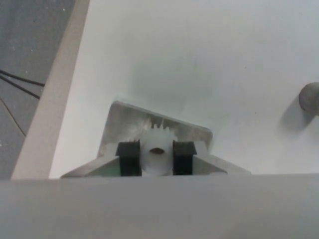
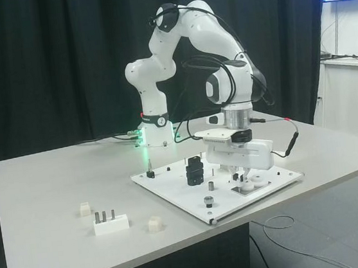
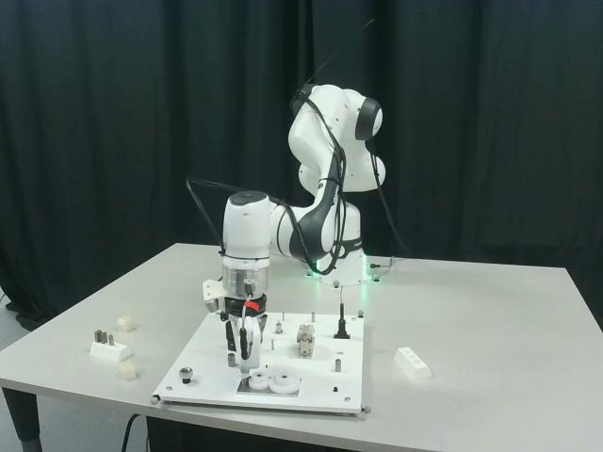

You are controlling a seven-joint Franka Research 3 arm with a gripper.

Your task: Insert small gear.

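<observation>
Room views show the grey table w/ the white board on it, and the arm reaching down over the metal plate at the board's near edge. Gripper sits low above that plate, pads closed on the small gear, teeth visible. Two bigger white gears sit on the plate already. Judgement: gear picked & carried over; still to do — seat it, let go. Can't tell if it's on its peg yet.

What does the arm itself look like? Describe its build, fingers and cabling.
The arm is white with rounded, bulbous links and black joint rings. Black cables loop along it. A green light glows at its base. The gripper has a white body and two black, blocky fingers.
</observation>
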